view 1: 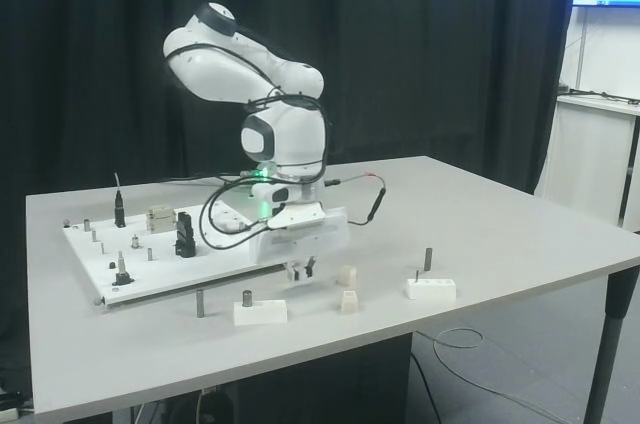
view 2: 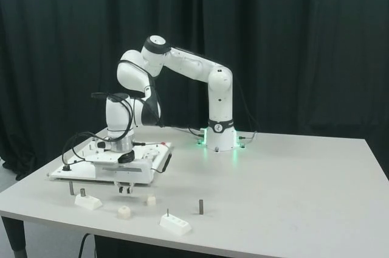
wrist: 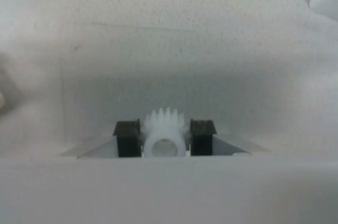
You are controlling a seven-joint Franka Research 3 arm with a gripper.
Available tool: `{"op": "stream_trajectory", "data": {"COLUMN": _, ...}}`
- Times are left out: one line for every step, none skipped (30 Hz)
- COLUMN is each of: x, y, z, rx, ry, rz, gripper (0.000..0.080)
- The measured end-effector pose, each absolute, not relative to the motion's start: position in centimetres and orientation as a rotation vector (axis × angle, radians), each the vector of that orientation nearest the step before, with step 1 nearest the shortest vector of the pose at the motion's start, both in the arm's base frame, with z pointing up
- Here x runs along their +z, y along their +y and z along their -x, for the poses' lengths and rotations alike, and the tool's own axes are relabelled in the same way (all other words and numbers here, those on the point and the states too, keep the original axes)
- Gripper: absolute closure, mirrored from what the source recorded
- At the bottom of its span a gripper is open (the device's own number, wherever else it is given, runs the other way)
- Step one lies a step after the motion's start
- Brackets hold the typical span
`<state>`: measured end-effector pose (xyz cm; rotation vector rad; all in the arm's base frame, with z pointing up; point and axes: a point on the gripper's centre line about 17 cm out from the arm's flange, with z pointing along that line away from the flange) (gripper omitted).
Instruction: Insert small gear.
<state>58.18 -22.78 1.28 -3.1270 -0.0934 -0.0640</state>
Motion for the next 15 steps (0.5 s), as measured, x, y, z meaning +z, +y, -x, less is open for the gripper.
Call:
{"op": "stream_trajectory", "data": {"x": 1.5, "y": -22.8, "z": -58.2, "rx": -0.061, "ry": -0.094, "rz": 3.129, "gripper": 0.0603}}
{"op": "stream_trajectory", "data": {"x": 1.7, "y": -22.7, "z": -58.2, "rx": -0.059, "ry": -0.095, "rz": 3.130, "gripper": 0.0603}}
{"op": "stream_trajectory", "data": {"x": 1.8, "y": -22.7, "z": -58.2, "rx": -0.057, "ry": -0.096, "rz": 3.132, "gripper": 0.0603}}
{"op": "stream_trajectory", "data": {"x": 2.0, "y": -22.7, "z": -58.2, "rx": -0.055, "ry": -0.098, "rz": 3.133, "gripper": 0.0603}}
{"op": "stream_trajectory", "data": {"x": 2.2, "y": -22.6, "z": -58.2, "rx": -0.053, "ry": -0.099, "rz": 3.135, "gripper": 0.0603}}
{"op": "stream_trajectory", "data": {"x": 2.3, "y": -22.6, "z": -58.2, "rx": -0.052, "ry": -0.101, "rz": 3.135, "gripper": 0.0603}}
{"op": "stream_trajectory", "data": {"x": 2.4, "y": -22.6, "z": -58.2, "rx": -0.052, "ry": -0.102, "rz": 3.136, "gripper": 0.0603}}
{"op": "stream_trajectory", "data": {"x": 2.5, "y": -22.5, "z": -58.2, "rx": -0.050, "ry": -0.103, "rz": 3.137, "gripper": 0.0603}}
{"op": "stream_trajectory", "data": {"x": 2.6, "y": -22.5, "z": -58.2, "rx": -0.047, "ry": -0.104, "rz": 3.138, "gripper": 0.0603}}
{"op": "stream_trajectory", "data": {"x": 2.7, "y": -22.5, "z": -58.2, "rx": -0.045, "ry": -0.105, "rz": 3.139, "gripper": 0.0603}}
{"op": "stream_trajectory", "data": {"x": 2.8, "y": -22.5, "z": -58.2, "rx": -0.044, "ry": -0.105, "rz": 3.139, "gripper": 0.0603}}
{"op": "stream_trajectory", "data": {"x": 2.9, "y": -22.5, "z": -58.2, "rx": -0.044, "ry": -0.106, "rz": 3.139, "gripper": 0.0603}}
{"op": "stream_trajectory", "data": {"x": 3.0, "y": -22.5, "z": -58.2, "rx": -0.044, "ry": -0.106, "rz": 3.140, "gripper": 0.0603}}
{"op": "stream_trajectory", "data": {"x": 3.0, "y": -22.5, "z": -58.2, "rx": -0.043, "ry": -0.107, "rz": 3.140, "gripper": 0.0603}}
{"op": "stream_trajectory", "data": {"x": 3.1, "y": -22.5, "z": -58.2, "rx": -0.042, "ry": -0.107, "rz": 3.141, "gripper": 0.0603}}
